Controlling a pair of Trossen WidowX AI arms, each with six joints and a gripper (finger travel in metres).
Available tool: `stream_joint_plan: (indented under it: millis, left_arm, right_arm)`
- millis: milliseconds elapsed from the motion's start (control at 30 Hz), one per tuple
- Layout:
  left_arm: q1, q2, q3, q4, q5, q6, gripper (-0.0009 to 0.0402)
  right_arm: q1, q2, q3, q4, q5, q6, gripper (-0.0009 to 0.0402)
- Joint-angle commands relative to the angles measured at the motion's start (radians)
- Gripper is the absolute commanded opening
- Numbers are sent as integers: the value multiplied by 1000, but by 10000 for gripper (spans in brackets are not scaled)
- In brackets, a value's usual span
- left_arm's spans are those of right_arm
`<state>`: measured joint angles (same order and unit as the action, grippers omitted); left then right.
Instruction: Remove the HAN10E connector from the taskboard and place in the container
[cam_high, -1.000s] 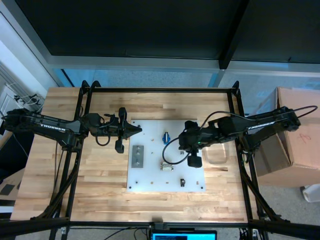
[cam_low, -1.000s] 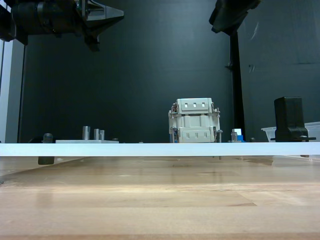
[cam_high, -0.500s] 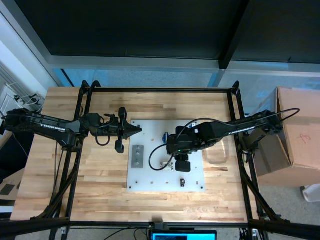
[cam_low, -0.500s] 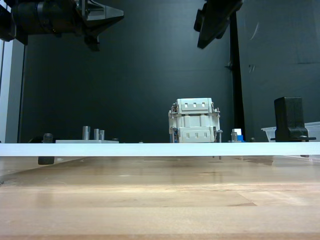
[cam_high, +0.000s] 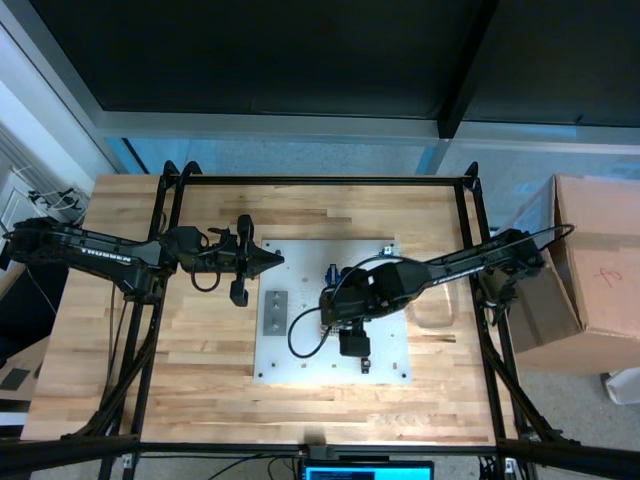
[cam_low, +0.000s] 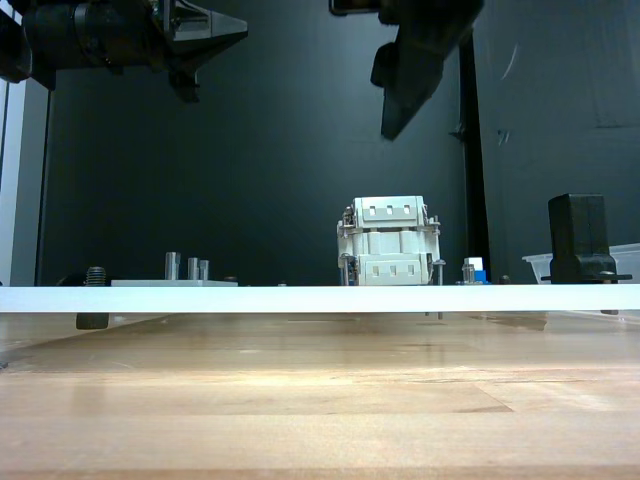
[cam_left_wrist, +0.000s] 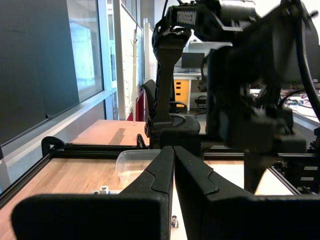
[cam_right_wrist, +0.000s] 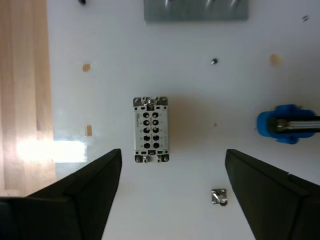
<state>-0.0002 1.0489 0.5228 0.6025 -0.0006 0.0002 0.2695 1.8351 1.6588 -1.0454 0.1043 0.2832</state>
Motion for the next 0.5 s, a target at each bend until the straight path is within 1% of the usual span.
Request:
stream_joint_plan:
  millis: [33, 167, 500]
  left_arm:
    - [0, 0, 0, 0, 0, 0, 0]
    - [0, 0, 0, 0, 0, 0, 0]
    - [0, 0, 0, 0, 0, 0, 0]
  right_arm:
    - [6, 25, 0, 7, 0, 7, 318]
    - [7, 53, 0, 14, 0, 25, 328]
    - [10, 123, 0, 49, -2, 25, 326]
